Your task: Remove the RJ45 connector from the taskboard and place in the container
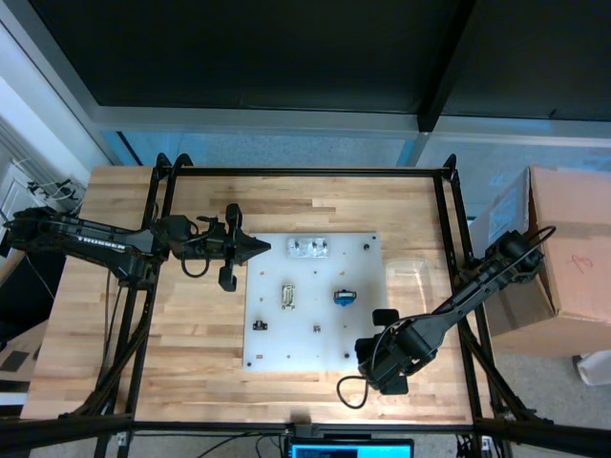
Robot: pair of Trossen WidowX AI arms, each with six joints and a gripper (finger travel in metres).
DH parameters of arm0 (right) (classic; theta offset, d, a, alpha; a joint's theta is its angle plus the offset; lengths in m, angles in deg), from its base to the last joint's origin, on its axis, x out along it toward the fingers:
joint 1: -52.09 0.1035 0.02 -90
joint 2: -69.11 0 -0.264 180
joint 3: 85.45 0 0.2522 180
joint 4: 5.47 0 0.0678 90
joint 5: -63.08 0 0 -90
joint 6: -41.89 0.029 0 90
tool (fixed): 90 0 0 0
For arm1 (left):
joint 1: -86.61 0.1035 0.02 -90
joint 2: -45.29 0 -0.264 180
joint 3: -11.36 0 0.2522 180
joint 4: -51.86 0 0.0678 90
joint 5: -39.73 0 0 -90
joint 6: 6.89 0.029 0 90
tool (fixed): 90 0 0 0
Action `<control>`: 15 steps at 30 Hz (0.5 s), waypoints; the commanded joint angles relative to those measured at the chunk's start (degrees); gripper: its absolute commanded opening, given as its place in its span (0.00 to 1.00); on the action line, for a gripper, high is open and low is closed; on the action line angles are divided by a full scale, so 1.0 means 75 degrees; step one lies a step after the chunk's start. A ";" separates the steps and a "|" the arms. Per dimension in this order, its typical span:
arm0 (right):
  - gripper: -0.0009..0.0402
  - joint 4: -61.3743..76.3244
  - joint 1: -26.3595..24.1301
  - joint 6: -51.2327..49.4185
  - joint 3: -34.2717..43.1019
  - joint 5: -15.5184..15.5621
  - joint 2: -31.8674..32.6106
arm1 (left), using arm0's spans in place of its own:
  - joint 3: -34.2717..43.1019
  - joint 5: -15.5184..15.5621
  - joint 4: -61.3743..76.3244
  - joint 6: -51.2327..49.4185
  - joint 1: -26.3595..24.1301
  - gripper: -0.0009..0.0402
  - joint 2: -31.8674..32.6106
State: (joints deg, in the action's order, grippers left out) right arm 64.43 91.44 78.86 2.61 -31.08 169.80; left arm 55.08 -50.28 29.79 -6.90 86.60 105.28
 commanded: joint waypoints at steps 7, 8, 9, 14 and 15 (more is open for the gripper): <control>0.02 0.0085 0.0003 0.0006 0.0026 -0.0032 -0.0367 | 0.0000 0.0000 0.0000 0.0000 0.0000 0.02 0.0000; 0.02 0.0122 0.0000 0.0006 0.0026 -0.0029 -0.0408 | 0.0000 0.0000 -0.0003 0.0000 0.0000 0.02 0.0000; 0.02 0.0163 0.0003 0.0006 0.0026 -0.0032 -0.0455 | 0.0000 0.0000 -0.0003 0.0000 0.0003 0.02 0.0000; 0.02 0.0373 -0.0015 0.0006 0.0026 -0.0038 -0.0860 | 0.0000 0.0000 -0.0003 0.0000 0.0003 0.02 0.0003; 0.02 0.0466 -0.0023 0.0009 0.0026 -0.0041 -0.0956 | 0.0000 0.0000 -0.0003 0.0000 0.0000 0.02 0.0000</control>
State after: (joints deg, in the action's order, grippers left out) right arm 67.09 91.42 78.86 2.76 -31.02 163.48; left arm 55.08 -50.28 29.79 -6.90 86.60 105.28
